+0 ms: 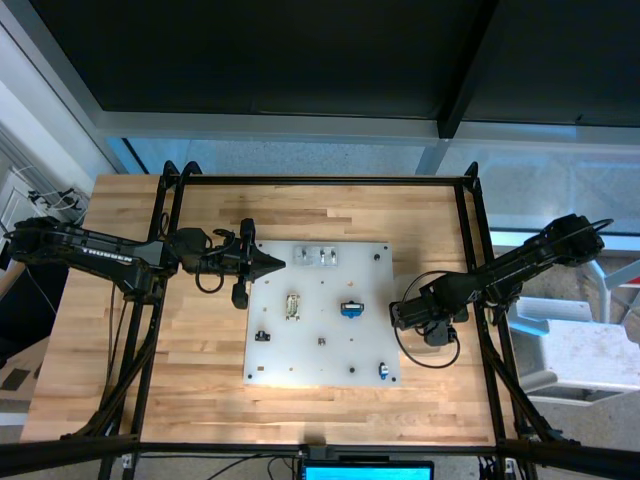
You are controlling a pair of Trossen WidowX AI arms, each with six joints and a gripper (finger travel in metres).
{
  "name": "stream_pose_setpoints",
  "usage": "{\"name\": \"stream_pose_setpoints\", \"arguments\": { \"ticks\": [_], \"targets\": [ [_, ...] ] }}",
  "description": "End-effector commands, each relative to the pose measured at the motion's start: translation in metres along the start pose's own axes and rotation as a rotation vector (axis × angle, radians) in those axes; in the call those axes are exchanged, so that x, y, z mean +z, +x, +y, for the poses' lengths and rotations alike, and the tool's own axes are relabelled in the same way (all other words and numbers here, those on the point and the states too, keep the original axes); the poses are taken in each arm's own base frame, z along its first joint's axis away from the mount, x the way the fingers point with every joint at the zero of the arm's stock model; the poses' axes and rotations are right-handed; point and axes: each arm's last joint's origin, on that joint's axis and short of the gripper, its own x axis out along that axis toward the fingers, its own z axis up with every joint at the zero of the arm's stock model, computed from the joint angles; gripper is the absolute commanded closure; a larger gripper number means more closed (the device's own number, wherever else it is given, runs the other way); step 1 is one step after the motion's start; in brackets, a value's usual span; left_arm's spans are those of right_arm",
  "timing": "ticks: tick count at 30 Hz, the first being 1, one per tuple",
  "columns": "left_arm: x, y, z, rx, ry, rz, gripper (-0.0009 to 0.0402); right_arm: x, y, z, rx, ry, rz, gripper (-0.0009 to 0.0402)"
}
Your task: Pick the M12 fastener and fasten on the M12 threads
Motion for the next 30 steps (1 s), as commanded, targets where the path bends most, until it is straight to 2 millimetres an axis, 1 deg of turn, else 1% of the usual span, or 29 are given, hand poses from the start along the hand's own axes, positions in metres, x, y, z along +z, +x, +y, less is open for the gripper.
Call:
{"name": "stream_pose_setpoints", "arguments": {
  "ticks": [1, 11, 21, 24, 30],
  "targets": [
    [0.0, 0.0, 0.0, 0.0, 0.0, 0.0, 0.0393, 0.0004, 0.0012, 0.0004, -0.004, -0.002, -0.004, 0.0185],
    [0.0, 0.0, 0.0, 0.0, 0.0, 0.0, 0.0393, 0.0011, 0.0025, 0.0009, -0.002, -0.002, -0.03, 0.0185],
    [0.0, 0.0, 0.0, 0.0, 0.0, 0.0, 0.0393, 0.0007, 0.0099, 0.004, -0.017, -0.001, -0.032, 0.0187],
    [0.0, 0.0, 0.0001, 0.0, 0.0, 0.0, 0.0393, 0.0007, 0.01, 0.0041, -0.017, -0.001, -0.032, 0.02],
    [0.0, 0.0, 0.0001, 0.0, 0.0, 0.0, 0.0393, 0.0008, 0.01, 0.0038, -0.02, -0.001, -0.033, 0.0259]
  ]
}}
